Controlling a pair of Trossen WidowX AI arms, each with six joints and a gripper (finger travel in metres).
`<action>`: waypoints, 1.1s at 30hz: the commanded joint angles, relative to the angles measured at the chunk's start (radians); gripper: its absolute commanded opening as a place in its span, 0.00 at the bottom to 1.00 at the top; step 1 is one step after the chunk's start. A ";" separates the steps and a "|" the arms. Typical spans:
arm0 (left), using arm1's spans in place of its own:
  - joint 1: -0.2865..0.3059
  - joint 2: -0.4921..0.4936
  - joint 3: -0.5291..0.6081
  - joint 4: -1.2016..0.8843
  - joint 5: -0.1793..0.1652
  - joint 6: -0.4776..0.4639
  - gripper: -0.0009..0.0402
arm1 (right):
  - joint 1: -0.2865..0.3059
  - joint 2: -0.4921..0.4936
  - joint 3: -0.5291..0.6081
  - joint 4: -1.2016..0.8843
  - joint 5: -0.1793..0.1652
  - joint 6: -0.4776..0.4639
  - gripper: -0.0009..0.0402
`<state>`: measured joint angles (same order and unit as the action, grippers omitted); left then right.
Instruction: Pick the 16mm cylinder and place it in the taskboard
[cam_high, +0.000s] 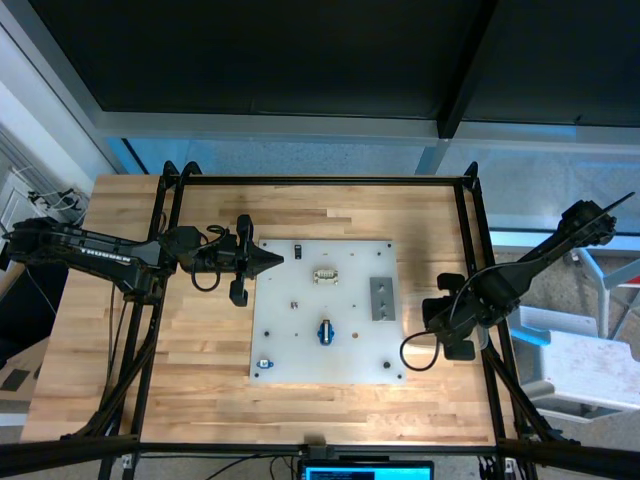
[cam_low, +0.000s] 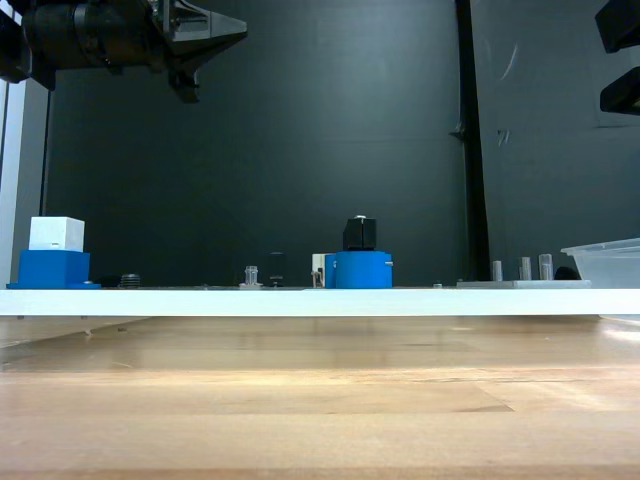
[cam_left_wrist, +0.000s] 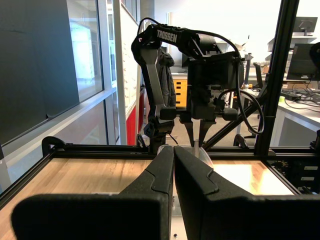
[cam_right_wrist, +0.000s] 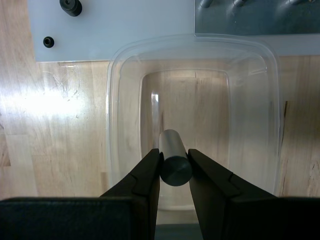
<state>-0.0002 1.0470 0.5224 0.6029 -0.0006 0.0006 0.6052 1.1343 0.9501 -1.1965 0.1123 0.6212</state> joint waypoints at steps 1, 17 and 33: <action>0.000 0.000 0.000 0.000 0.000 0.000 0.02 | -0.006 0.020 0.010 0.006 0.001 -0.001 0.07; 0.000 0.000 0.000 0.000 0.000 0.000 0.02 | -0.078 0.175 0.132 0.037 0.035 -0.046 0.07; 0.000 0.000 0.000 0.000 0.000 0.000 0.02 | -0.145 0.363 0.274 0.107 0.034 -0.118 0.07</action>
<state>-0.0002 1.0473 0.5228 0.6025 -0.0006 0.0010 0.4652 1.4849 1.2163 -1.1004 0.1482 0.5060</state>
